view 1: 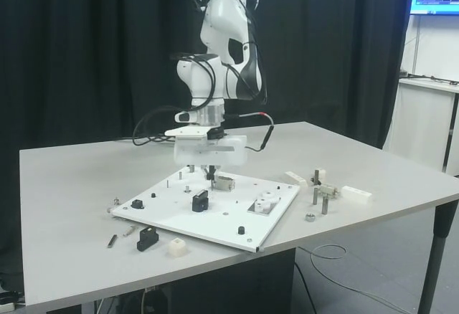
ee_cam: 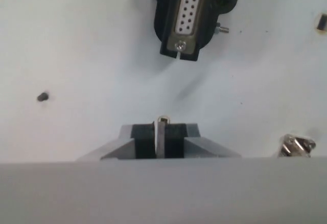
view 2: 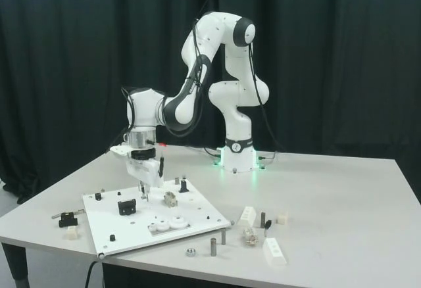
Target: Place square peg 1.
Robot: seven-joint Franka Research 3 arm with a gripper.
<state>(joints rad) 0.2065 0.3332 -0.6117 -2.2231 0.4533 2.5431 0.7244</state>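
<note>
Between the two black pads of the gripper (ee_cam: 162,141), which is closed on it, one thin grey square peg (ee_cam: 162,132) stands upright with its tip showing just past the fingertips, held low over the white board (view 1: 215,217) on the grey table (view 2: 342,235). On the board near the peg lie one black multi-pin connector (ee_cam: 191,14), one black block (view 1: 199,201) and two white gears (view 2: 168,223). Off the board's edge sit one black clip (view 1: 147,239) and one white cube (view 1: 176,247), close together.
</note>
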